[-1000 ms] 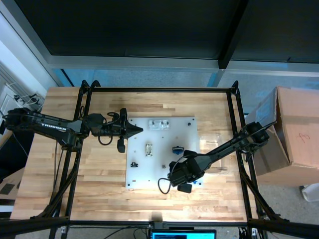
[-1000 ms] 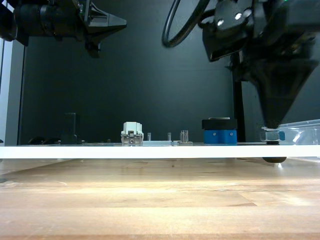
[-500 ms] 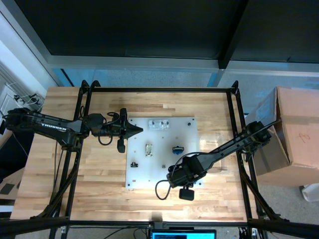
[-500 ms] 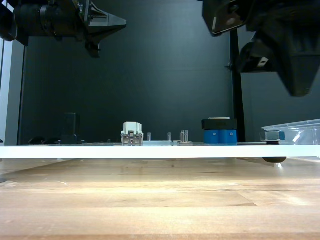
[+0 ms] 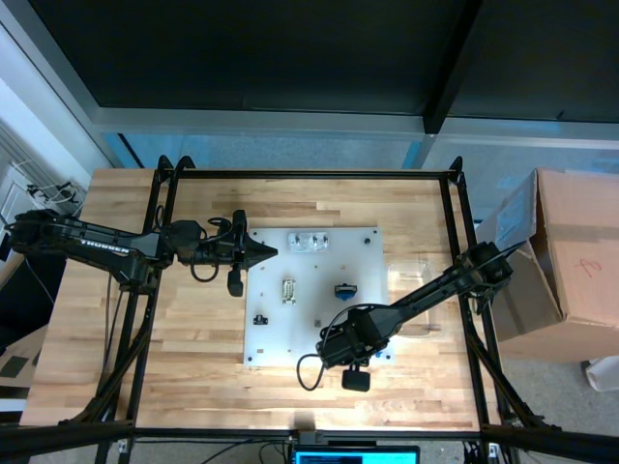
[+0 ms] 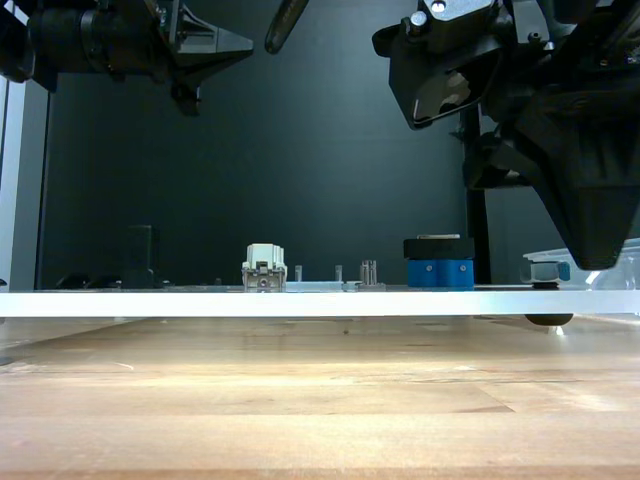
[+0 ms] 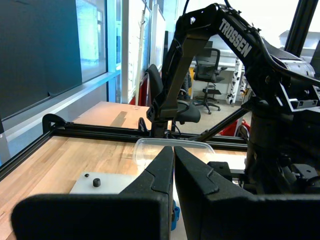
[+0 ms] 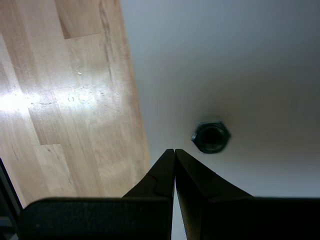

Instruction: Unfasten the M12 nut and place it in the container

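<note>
Left gripper (image 5: 263, 252) hangs over the left edge of the white board (image 5: 280, 343), left of centre in the high view, with its fingers (image 7: 160, 167) pressed together on nothing. Lower right of centre, the right gripper (image 6: 598, 262) hovers just beside the M12 nut (image 6: 543, 270), pinched closed and empty too. The nut's sitting on its stud (image 6: 545, 285), outside the clear container (image 5: 406, 271).

The left gripper (image 7: 173, 149) has its fingers (image 7: 159, 175) pressed together, tips pointing toward the clear container (image 7: 196, 144) on the table (image 7: 55, 162). Beyond it rises the right arm (image 7: 235, 44), lettered TROSSEN. A small black post (image 7: 96, 182) stands on the white board (image 7: 112, 184).
</note>
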Controlling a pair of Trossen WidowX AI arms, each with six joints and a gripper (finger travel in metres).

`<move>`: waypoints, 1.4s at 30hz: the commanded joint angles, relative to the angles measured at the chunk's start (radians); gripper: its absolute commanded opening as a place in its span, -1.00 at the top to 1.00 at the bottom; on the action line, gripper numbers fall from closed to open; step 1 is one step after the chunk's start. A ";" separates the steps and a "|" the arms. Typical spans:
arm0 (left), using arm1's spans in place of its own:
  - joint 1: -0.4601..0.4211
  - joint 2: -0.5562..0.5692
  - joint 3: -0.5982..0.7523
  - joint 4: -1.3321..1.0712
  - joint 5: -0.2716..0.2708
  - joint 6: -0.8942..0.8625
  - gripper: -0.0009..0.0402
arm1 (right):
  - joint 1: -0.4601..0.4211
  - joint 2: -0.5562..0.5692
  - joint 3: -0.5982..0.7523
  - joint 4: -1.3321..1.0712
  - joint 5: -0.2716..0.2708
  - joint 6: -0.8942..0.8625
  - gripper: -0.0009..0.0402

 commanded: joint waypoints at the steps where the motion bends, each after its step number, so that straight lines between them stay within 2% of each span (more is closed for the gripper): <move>1: 0.000 0.000 0.000 0.000 0.000 0.000 0.96 | 0.000 0.001 -0.001 0.003 0.001 -0.002 0.96; 3: 0.000 0.000 0.000 0.000 0.000 0.000 0.96 | -0.001 0.001 -0.001 -0.001 0.014 -0.002 0.96; 4: 0.000 0.000 0.000 0.000 0.000 0.000 0.96 | -0.001 0.001 -0.001 -0.010 0.042 0.000 0.96; 7: 0.000 0.000 0.000 0.000 0.000 0.000 0.96 | 0.000 -0.006 0.002 -0.087 0.222 0.067 0.96; 9: 0.000 0.000 0.000 0.000 0.000 0.000 0.96 | 0.000 -0.014 0.004 -0.131 0.244 0.072 0.96; 14: 0.000 0.000 0.000 -0.001 0.000 0.000 0.96 | 0.000 -0.023 0.004 -0.143 0.232 0.071 0.96; 18: 0.000 0.000 0.000 0.002 0.000 0.000 0.96 | 0.001 -0.035 0.004 -0.139 0.180 0.074 0.96; 24: 0.000 0.000 0.000 0.002 0.000 0.000 0.96 | 0.001 -0.057 0.022 -0.106 0.006 0.064 0.96; 28: 0.000 0.000 0.000 -0.001 0.000 0.000 0.96 | 0.003 -0.057 0.041 -0.079 -0.063 0.013 0.96; 42: 0.000 0.000 0.000 0.000 0.000 0.000 0.96 | 0.002 0.002 0.024 -0.026 -0.024 -0.056 0.96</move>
